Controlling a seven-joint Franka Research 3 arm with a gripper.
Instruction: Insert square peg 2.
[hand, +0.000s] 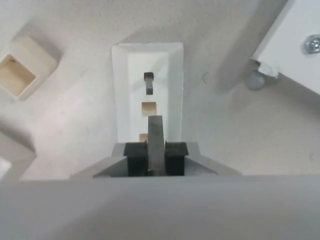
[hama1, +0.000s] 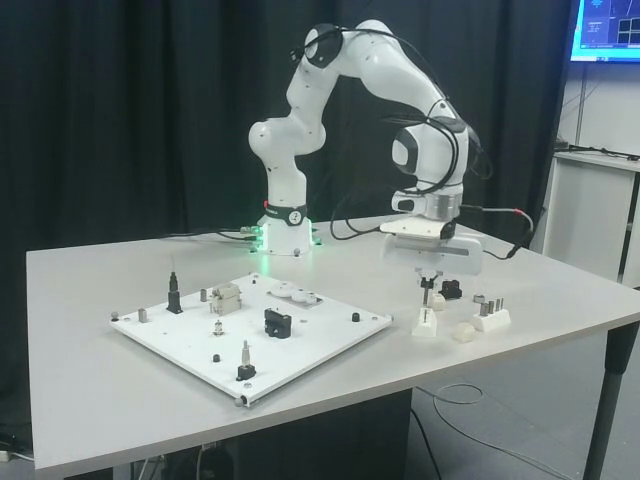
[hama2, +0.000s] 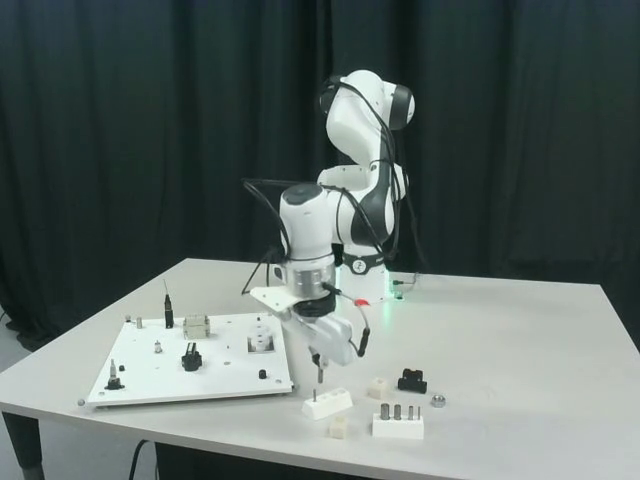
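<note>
Grey square metal peg (hand: 155, 142) clenched in gripper (hand: 155, 161) above white slotted holder block (hand: 147, 87); small white cube (hand: 26, 67) nearby, white assembly board (hama1: 250, 330) well apart.

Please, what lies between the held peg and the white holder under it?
Nothing: in the second room view, the peg in the gripper hangs above the holder with only air between.

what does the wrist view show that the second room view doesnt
Only the wrist view shows the white holder's sockets from above: one peg seated, two square holes bare. Only the second room view shows the whole arm, the white board and a block of three pegs. Both show the gripper shut on a grey square peg above the holder.
</note>
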